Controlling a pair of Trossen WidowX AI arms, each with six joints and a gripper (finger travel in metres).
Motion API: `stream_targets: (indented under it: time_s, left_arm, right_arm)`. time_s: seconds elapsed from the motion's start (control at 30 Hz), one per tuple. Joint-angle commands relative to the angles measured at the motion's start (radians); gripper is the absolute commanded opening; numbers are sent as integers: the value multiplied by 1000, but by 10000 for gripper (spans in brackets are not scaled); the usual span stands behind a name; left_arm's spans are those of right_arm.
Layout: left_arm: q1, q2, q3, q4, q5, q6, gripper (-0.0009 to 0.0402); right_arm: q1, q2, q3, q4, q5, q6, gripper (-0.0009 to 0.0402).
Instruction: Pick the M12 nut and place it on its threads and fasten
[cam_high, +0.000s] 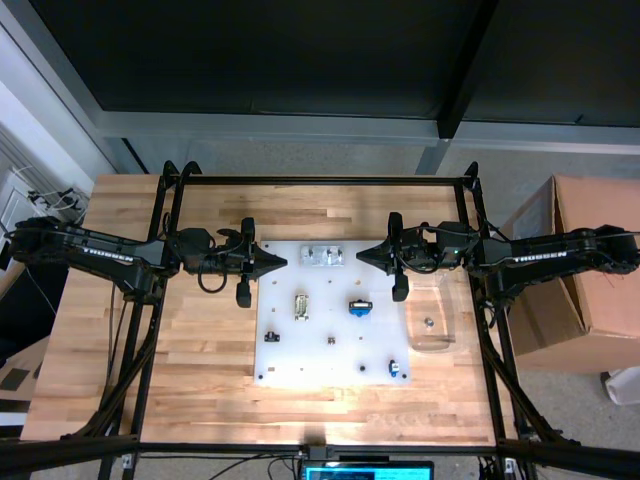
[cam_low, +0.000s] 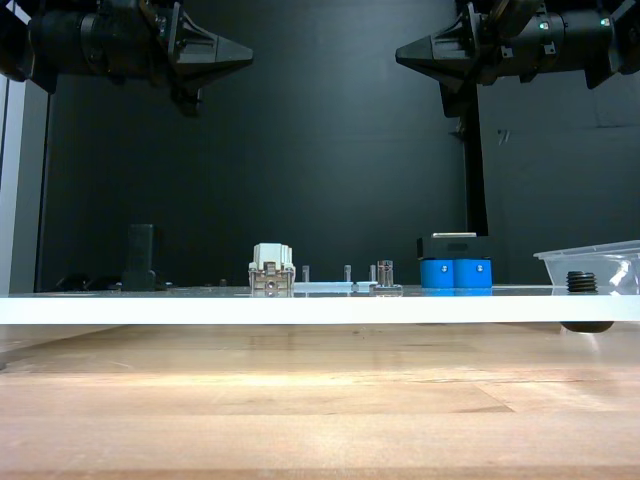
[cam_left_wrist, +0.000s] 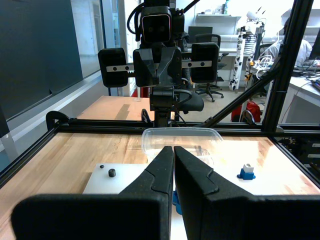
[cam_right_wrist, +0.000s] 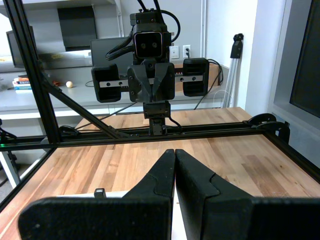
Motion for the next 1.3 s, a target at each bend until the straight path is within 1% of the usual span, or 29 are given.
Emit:
stream_targets:
  time_s: [0.03, 0.97, 1.07, 1.3]
  left_arm:
    - [0, 0, 0, 0, 0, 0, 0]
    - [0, 0, 0, 0, 0, 0, 0]
    - [0, 0, 0, 0, 0, 0, 0]
    - [0, 0, 0, 0, 0, 0, 0]
  right_arm:
    - [0, 0, 0, 0, 0, 0, 0]
    - [0, 0, 0, 0, 0, 1, 0]
    - [2, 0, 0, 2, 0, 35, 0]
    - [3, -4, 6, -26, 0, 29, 0]
